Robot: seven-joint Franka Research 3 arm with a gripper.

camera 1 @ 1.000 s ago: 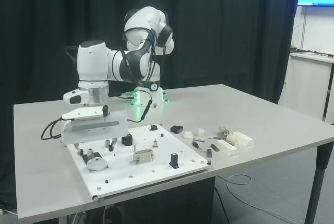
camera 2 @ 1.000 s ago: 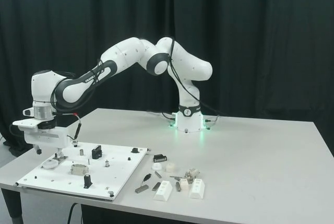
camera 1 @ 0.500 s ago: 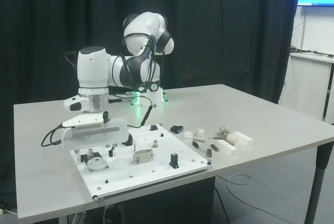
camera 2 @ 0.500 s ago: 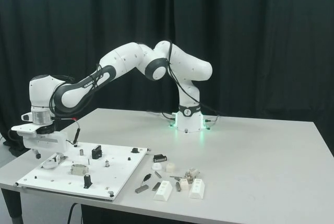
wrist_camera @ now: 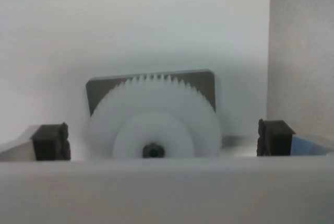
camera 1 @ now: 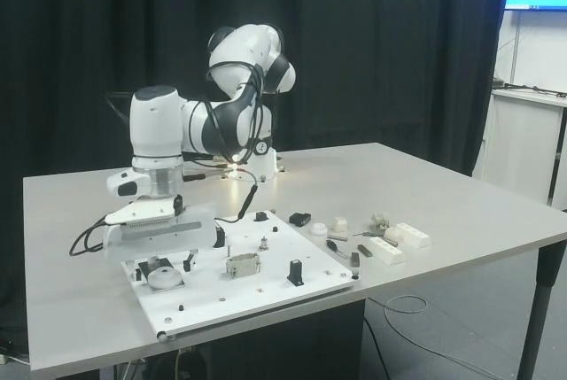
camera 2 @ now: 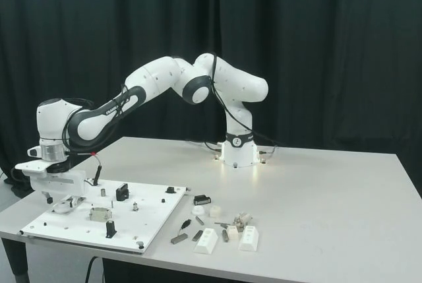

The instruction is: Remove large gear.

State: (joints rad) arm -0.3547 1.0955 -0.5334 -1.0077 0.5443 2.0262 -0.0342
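Observation:
The large white gear (wrist_camera: 154, 125) sits on a grey base plate, on a peg at its hub. My gripper (wrist_camera: 162, 140) is open, with one black fingertip (wrist_camera: 49, 141) on each side of the gear and neither touching it. In the first room view the gripper (camera 1: 164, 267) hangs low over the gear (camera 1: 163, 279) at the near left corner of the white board (camera 1: 266, 296). The second room view shows the gripper (camera 2: 60, 200) just above the gear (camera 2: 62, 208).
The board also carries a grey connector (camera 1: 241, 265), a black block (camera 1: 295, 274) and several small pegs and black parts. Loose white and grey parts (camera 1: 390, 243) lie on the table beside the board. The arm's base (camera 1: 252, 163) stands behind.
The arm has come down over the gear, bringing the open fingers from above it to either side of it. The gear has not moved.

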